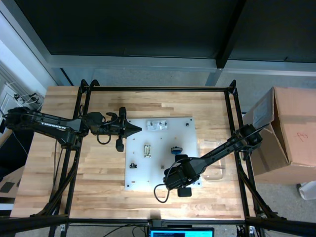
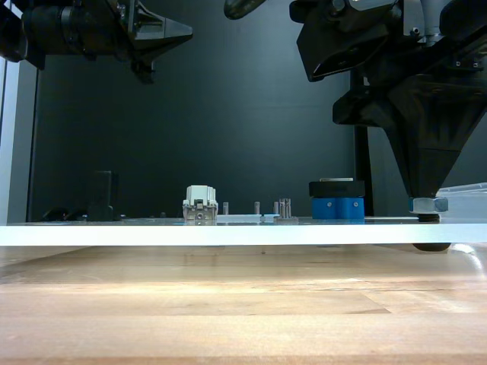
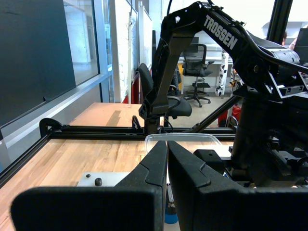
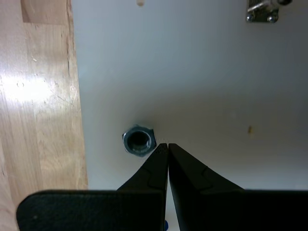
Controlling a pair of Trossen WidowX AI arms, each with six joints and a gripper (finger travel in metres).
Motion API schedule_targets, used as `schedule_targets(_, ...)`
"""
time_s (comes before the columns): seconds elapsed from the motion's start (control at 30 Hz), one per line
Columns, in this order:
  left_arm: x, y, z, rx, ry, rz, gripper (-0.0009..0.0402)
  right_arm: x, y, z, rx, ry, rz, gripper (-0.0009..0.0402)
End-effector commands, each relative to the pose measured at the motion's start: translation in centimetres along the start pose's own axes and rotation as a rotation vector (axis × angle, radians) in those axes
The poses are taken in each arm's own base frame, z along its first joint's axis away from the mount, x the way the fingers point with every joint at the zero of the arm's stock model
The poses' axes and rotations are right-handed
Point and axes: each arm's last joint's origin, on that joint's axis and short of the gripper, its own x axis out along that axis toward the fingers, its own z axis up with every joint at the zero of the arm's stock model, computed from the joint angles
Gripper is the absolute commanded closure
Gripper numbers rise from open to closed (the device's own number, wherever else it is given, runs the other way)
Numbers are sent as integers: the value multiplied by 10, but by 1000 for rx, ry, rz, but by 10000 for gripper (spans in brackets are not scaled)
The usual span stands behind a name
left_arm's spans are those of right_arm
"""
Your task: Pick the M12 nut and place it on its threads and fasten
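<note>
Over the left edge of the flat white task board [image 1: 148, 173], the left gripper [image 1: 139, 129] hangs high, its jaws pressed together into one point that faces inward across the pale wooden counter [image 1: 98, 168]. Mid-board stand a small white-and-grey connector housing [image 2: 200, 204] and, further right, a blue block with a black cap [image 2: 336, 207]. Near the board's near right edge, the small silver M12 nut [image 4: 138, 140] sits on its short black stud [image 2: 428, 217], with a little of the stud showing beneath it. The right gripper [image 4: 167, 145] points down just above and beside the nut, its jaws closed on each other with nothing between them; the nut lies free of them. Right of the board, a clear plastic tray [image 1: 224, 168] rests on the counter, apart from the nut. Beyond the counter's right edge stands a brown cardboard box [image 1: 291, 128]; its inside is hidden.
</note>
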Motion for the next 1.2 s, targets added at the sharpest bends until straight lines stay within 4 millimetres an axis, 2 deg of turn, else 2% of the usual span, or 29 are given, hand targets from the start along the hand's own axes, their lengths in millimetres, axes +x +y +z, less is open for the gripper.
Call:
schedule_targets(0.03, 0, 0, 0, 0, -1, 0, 393, 1, 0, 0, 1, -2, 0, 393)
schedule_targets(0.27, 0, 0, 0, 0, -1, 0, 393, 1, 1, 0, 1, 6, 18, 393)
schedule_targets(0.37, 0, 0, 0, 0, -1, 0, 393, 0, 6, -2, -41, 82, 198, 393)
schedule_targets(0.43, 0, 0, 0, 0, -1, 0, 393, -1, 7, -3, -48, 107, 255, 393)
schedule_targets(1.07, 0, 0, 0, 0, -1, 0, 393, -4, -3, -2, -39, 6, -31, 393)
schedule_targets(1.2, 0, 0, 0, 0, 0, 0, 393, -4, -3, 0, -35, -19, -37, 393)
